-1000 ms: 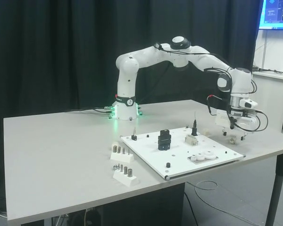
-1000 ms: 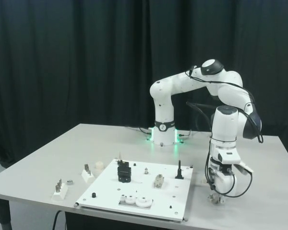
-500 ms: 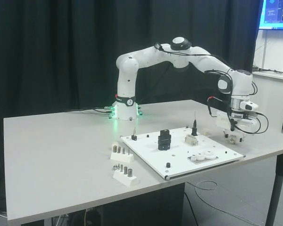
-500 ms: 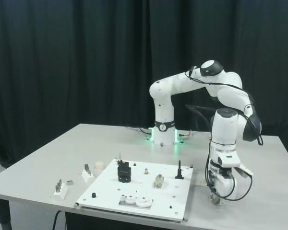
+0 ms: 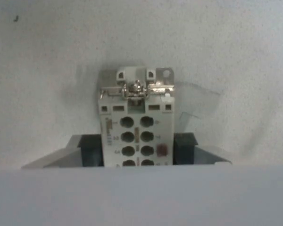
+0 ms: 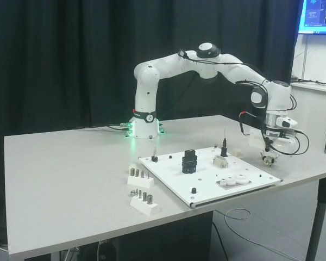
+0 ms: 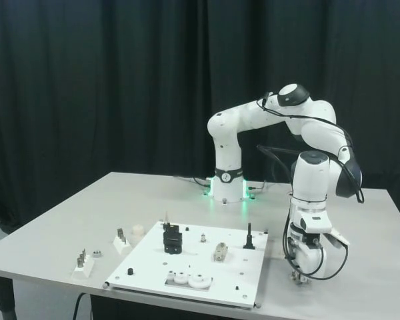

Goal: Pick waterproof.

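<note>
Waterproof connector (image 5: 136, 123) flat on table (image 5: 47, 70), betw. tool (image 5: 137, 149) fingers.

Waterproof connector (image 5: 136, 120) lying on the grey tabletop (image 5: 47, 70)

It is showing as a small white rectangular block, its face carrying two columns of round sockets with tiny numbers beside them, and a metal clip with a screw crossing one end between small mounting tabs. It is resting flat, sockets facing up, just off the edge of the white board (image 6: 168, 173) in the room views, where it is appearing only as a tiny pale piece (image 6: 269, 159) (image 7: 299, 277).
</note>
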`<action>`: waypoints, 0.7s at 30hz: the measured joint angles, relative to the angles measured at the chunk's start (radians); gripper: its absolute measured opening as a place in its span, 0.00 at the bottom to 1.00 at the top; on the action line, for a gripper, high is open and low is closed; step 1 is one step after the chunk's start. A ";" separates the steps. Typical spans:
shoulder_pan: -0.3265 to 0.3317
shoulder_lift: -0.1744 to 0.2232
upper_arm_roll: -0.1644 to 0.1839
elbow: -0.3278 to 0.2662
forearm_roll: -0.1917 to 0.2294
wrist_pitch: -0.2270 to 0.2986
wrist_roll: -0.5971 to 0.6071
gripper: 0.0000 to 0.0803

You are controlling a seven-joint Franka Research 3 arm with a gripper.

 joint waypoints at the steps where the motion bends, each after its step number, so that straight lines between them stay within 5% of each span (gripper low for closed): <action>1: 0.000 0.000 0.000 0.000 0.000 0.000 0.001 0.48; 4: -0.001 0.000 0.000 0.001 0.000 0.000 0.004 0.48; 5: -0.002 0.000 0.000 0.001 0.000 0.000 0.006 0.39; 21: -0.002 -0.017 -0.022 0.018 -0.017 -0.036 0.024 0.39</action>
